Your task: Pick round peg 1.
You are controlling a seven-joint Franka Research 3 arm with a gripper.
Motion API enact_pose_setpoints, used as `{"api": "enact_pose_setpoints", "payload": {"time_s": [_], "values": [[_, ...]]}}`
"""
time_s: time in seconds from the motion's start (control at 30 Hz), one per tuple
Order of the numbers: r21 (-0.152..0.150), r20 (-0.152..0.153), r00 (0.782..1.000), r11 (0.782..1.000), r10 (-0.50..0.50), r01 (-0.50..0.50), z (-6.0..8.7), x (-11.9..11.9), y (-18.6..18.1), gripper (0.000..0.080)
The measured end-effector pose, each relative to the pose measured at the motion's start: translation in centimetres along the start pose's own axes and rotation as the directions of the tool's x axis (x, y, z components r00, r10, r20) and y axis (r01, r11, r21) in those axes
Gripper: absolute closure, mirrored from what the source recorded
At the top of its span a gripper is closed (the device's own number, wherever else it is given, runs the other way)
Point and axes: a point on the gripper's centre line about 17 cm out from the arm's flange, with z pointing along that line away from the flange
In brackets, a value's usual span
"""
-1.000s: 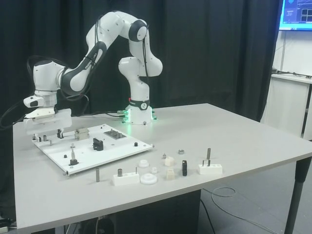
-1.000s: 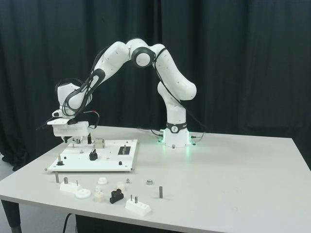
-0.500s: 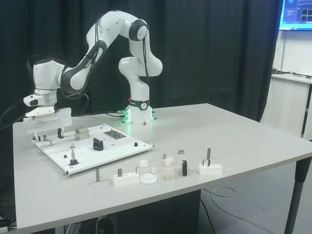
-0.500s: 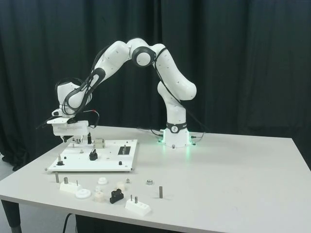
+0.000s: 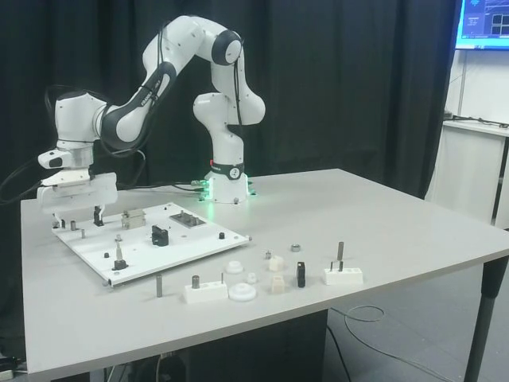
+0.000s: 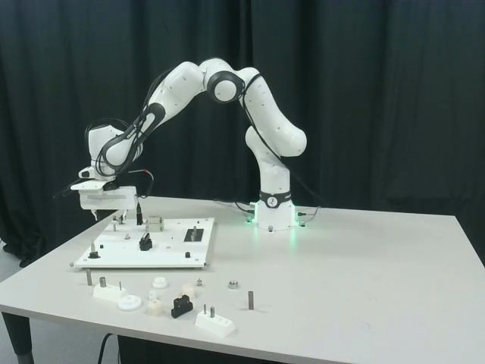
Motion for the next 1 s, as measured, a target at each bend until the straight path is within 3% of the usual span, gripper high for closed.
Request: {"api": "enact_pose_setpoints", "payload": {"time_s": [0.57,1.0], "values": [[-0.020,-0.008,1.000,1.000,-0.014,0.014,-0.9,1.1,0.7,0.0003],[-0.045,-0.021,0.998,0.998,-0.050,0.049,-2.0,3.8,1.4,0.0003]]}}
